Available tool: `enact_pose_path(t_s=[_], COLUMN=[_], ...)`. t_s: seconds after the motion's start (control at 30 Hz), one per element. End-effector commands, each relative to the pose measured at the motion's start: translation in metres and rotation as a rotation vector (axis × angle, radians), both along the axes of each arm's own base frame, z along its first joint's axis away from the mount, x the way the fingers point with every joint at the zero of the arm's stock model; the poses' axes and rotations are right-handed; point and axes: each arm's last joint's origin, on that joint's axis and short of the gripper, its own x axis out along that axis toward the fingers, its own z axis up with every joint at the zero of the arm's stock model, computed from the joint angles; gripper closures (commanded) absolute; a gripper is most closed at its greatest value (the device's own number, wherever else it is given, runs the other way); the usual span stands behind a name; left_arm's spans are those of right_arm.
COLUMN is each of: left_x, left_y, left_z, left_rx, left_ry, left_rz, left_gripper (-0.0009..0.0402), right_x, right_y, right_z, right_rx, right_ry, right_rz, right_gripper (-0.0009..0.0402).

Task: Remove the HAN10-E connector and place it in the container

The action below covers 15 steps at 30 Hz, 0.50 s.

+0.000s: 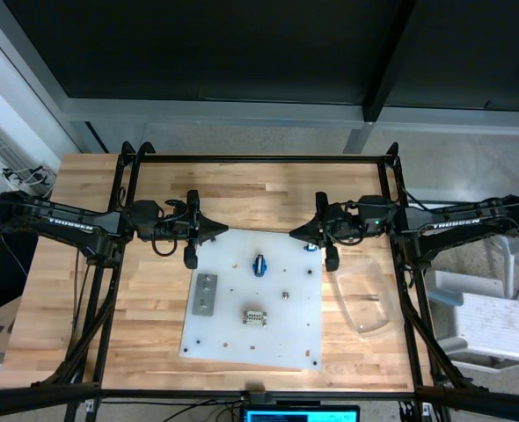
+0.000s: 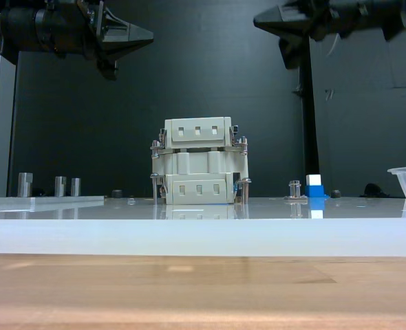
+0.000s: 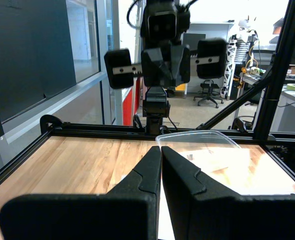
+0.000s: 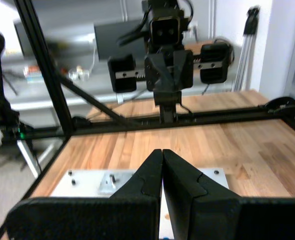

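Note:
The HAN10-E connector [image 1: 255,317] is a small beige-grey block seated near the front middle of the white board [image 1: 281,338]; the low view shows the HAN10-E connector [image 2: 198,161] upright with screws at its sides. The clear container [image 1: 365,301] lies on the table right of the board, and its rim [image 3: 197,136] shows in the left wrist view. My left gripper [image 1: 221,231] hovers shut above the board's far left corner, high over the table [image 2: 150,33]. My right gripper [image 1: 294,234] hovers shut above the board's far right part [image 2: 257,20]. Both grip nothing.
A longer grey block [image 1: 204,294] sits on the board's left side, and a blue upright connector [image 1: 259,264] stands at its far middle. A small blue-and-white part [image 2: 314,185] is near the board's far right. A black frame [image 1: 259,159] surrounds the wooden table.

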Motion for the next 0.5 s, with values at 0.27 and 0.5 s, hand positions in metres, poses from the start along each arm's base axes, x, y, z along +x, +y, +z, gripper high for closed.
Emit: enact_pose_path(t_s=[0.27, 0.5], left_x=[0.000, 0.000], left_y=[0.000, 0.000], left_z=[0.000, 0.000], left_rx=[0.000, 0.000], left_ry=[-0.001, 0.000], left_rz=[0.000, 0.000], left_gripper=[0.0393, 0.0393], right_x=[0.037, 0.067], right_y=[0.010, 0.026], right_z=[0.035, 0.051], right_rx=[-0.003, -0.003], right_ry=[0.281, 0.484], right_rz=[0.041, 0.027], right_gripper=[0.0393, 0.0393])
